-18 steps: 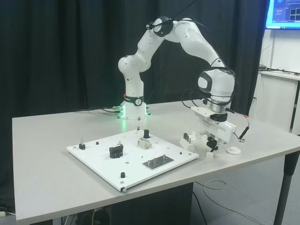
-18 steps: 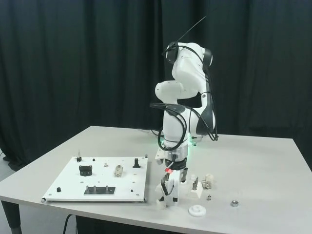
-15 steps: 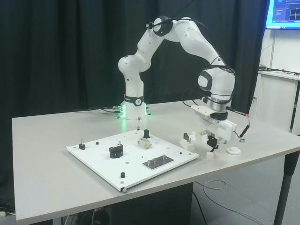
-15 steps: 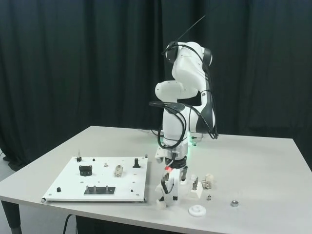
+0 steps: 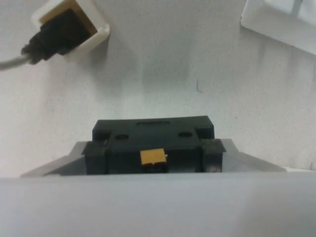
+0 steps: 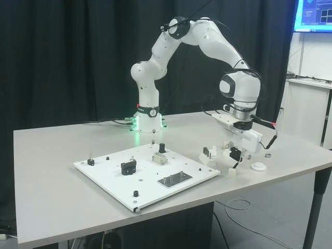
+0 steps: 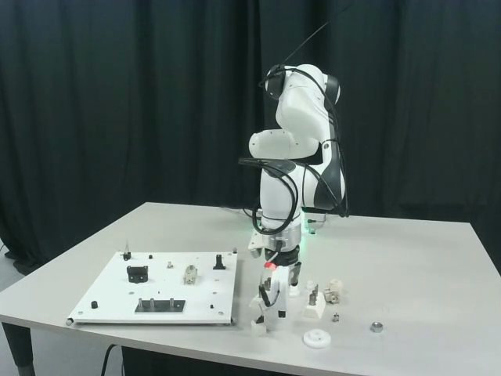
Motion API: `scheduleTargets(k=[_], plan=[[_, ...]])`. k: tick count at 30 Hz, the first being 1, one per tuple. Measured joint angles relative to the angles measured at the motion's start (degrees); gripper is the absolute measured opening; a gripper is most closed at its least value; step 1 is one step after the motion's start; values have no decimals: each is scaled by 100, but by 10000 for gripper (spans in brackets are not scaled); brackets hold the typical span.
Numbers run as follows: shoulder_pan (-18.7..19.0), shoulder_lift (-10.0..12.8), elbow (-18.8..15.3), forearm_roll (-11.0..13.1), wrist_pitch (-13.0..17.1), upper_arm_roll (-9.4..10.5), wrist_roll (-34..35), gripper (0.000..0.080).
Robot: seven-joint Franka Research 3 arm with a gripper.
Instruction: Insert D-SUB.
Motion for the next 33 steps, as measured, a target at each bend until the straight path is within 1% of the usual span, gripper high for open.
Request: scheduleTargets(k=[22,25,30,33], plan=[[0,-4,19,-38,-15,-5,-188,386],[0,-10,35,-69,-42,-4,-373,386],[-7,-38,81,-88,-168,-5,-798,386],[-14,-75,97,-163,-236,-6,-971,386]])
